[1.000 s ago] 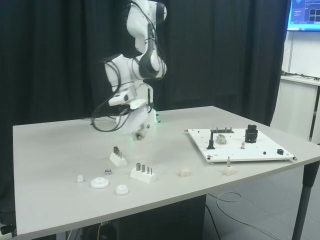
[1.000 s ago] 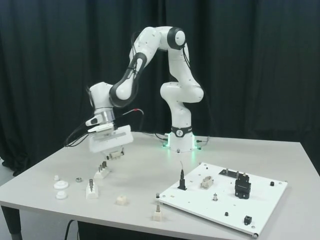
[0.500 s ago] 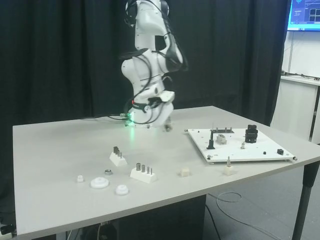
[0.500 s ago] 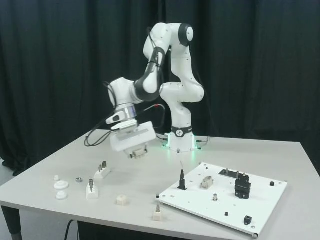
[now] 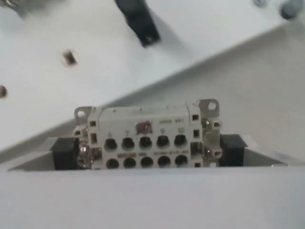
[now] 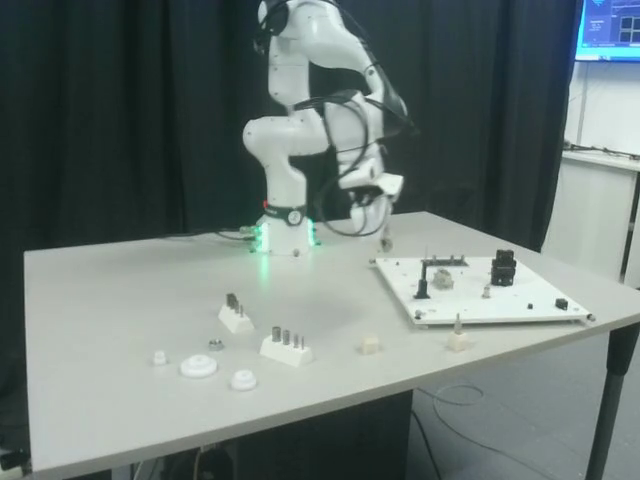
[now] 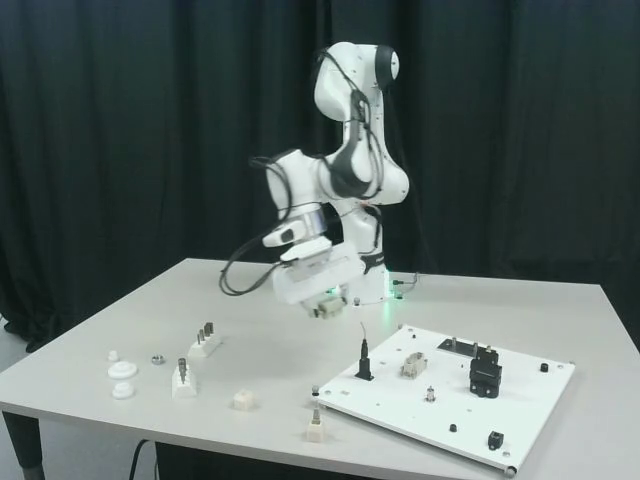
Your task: Insert waterproof.
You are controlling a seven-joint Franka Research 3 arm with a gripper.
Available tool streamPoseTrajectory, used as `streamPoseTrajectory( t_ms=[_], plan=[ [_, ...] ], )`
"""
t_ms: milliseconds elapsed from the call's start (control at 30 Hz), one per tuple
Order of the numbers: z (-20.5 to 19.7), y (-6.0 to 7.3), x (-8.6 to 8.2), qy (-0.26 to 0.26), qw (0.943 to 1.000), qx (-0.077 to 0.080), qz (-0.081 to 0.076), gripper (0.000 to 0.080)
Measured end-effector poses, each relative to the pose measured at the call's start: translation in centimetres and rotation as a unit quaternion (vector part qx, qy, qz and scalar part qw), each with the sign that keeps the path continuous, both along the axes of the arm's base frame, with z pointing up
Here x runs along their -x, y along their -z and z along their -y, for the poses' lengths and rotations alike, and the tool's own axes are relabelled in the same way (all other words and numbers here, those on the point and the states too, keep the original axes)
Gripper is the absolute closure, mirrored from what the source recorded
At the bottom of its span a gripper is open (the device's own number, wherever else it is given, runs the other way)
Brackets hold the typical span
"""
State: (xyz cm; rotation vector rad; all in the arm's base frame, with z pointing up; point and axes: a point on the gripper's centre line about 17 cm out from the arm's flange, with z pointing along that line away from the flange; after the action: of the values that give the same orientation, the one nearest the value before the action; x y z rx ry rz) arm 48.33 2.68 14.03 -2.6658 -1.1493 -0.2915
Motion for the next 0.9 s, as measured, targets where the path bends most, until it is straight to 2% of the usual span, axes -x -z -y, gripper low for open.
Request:
streamPoseTrajectory(
  t_ms=[233,567,733,900],
  plan=[
    [-4.6,-0.3,0.2,-0.009,0.9992,0.037,-0.009,0.0183],
    [-10.0,-0.7,0.5,-0.037,0.9951,0.092,0.007,0.0183],
    [-12.0,-0.8,0.6,-0.047,0.9930,0.107,0.017,0.0183],
    [-13.4,-0.8,0.6,-0.054,0.9921,0.110,0.024,0.0183]
  ],
)
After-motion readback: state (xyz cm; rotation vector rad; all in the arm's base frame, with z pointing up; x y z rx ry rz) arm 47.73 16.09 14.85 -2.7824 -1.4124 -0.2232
